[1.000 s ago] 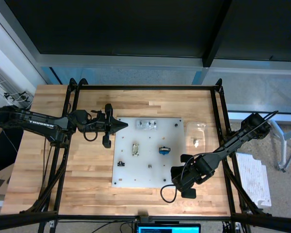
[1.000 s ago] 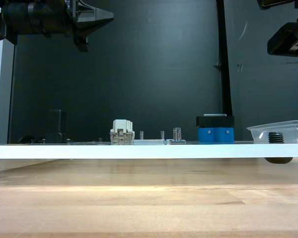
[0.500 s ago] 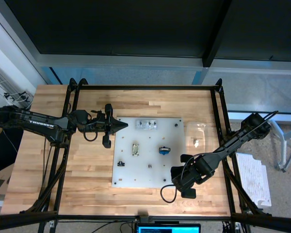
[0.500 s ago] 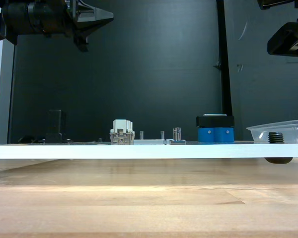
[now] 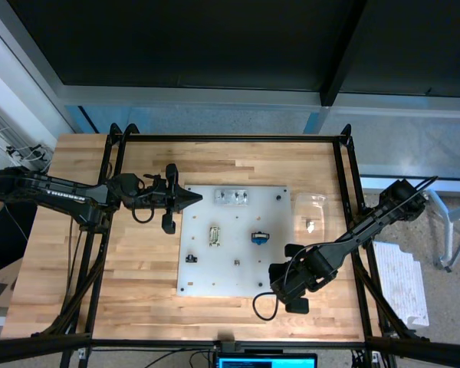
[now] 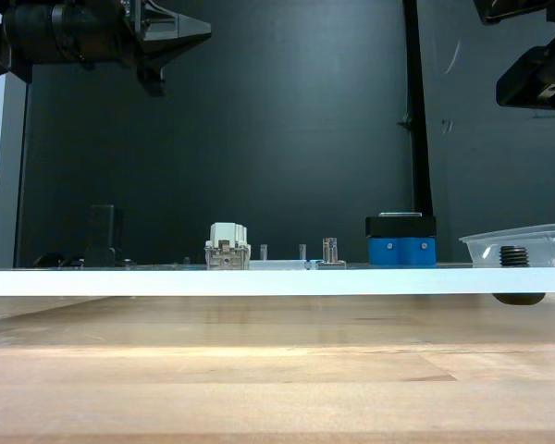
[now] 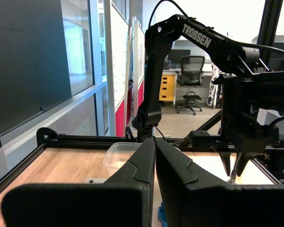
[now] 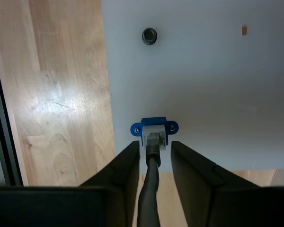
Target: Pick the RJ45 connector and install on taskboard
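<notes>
Here the right gripper (image 8: 154,144) hangs over the near right corner of the board (image 5: 215,268), its fingers (image 8: 125,168) apart on either side of a grey cable (image 8: 149,189) and not visibly pressing it. The connector (image 8: 154,138) at the cable's end sits in a blue socket (image 8: 138,128) at the board's near edge, just beside the bare wood of the table (image 8: 61,94). The left gripper (image 7: 155,141) hovers high over the board's far left edge, well apart from the right one, pointing inward with its fingers pressed together; a clear tray (image 5: 316,201) lies just right of the board.
</notes>
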